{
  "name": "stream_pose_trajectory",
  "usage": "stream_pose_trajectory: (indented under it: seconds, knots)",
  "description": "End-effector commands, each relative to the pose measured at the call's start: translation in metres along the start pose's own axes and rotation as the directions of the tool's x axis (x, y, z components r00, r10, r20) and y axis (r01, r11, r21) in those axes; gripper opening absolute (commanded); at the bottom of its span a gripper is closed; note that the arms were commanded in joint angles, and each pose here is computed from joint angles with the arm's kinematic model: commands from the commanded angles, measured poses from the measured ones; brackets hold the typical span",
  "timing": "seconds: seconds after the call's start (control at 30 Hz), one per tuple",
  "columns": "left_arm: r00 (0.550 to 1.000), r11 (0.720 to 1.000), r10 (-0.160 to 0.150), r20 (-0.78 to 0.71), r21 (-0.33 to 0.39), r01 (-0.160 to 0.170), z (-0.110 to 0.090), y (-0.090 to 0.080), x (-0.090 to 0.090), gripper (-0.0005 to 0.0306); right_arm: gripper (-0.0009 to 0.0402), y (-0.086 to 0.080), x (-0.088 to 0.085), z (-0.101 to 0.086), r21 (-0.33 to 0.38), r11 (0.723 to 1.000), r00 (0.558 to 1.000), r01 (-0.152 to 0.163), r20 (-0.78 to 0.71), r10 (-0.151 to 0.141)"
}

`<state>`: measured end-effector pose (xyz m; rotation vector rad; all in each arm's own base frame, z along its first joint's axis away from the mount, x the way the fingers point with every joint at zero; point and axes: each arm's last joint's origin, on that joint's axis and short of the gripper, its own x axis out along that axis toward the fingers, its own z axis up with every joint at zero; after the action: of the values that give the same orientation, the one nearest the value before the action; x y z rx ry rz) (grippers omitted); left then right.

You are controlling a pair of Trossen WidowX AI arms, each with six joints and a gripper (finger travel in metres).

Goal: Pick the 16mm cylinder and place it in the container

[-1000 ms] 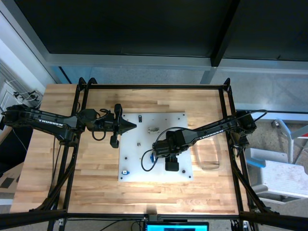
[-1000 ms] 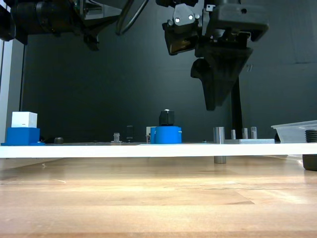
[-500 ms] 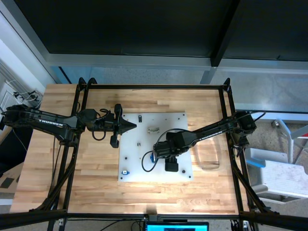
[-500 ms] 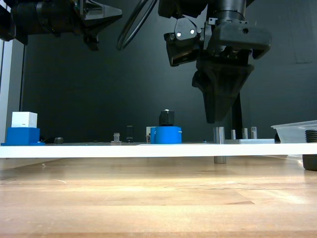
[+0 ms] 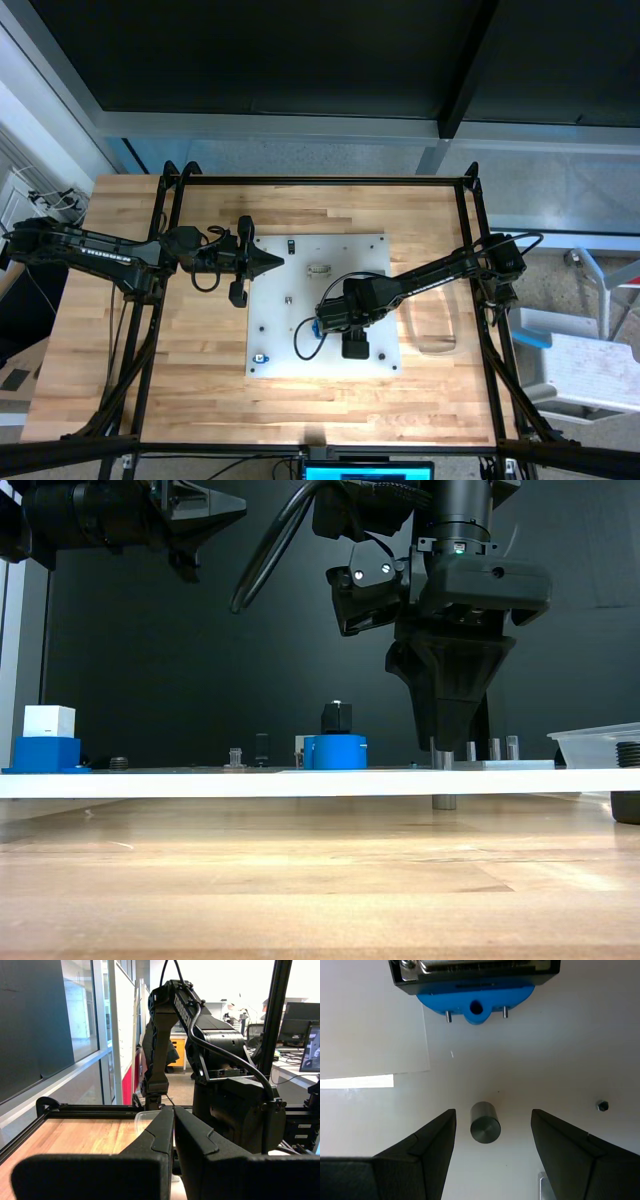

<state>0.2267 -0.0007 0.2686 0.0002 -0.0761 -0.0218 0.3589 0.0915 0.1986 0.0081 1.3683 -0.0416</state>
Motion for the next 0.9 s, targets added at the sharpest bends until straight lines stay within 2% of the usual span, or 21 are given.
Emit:
stream_pose_trajectory:
  seconds: [0.03,0.47,0.9]
  knots:
    - [1.000,1.000,0.000,0.000,0.000,0.000,0.0000,0.0000,0.0001,0.0000,0.0208,-0.0003,0.0011,-0.0008,-0.006,1.000,1.000,0.002,-0.005,-0.002]
    - [1.000,1.000,0.000,0.000,0.000,0.000,0.0000,0.0000,0.0001,0.0000,0.0203,-0.0005,0.0029,-0.0020,-0.010,1.000,1.000,0.004,-0.009,-0.004]
    - [1.000,1.000,0.000,0.000,0.000,0.000,0.0000,0.0001,0.0001,0.0000,0.0103,-0.0005,0.0032,-0.0019,-0.010,1.000,1.000,0.003,-0.007,-0.003]
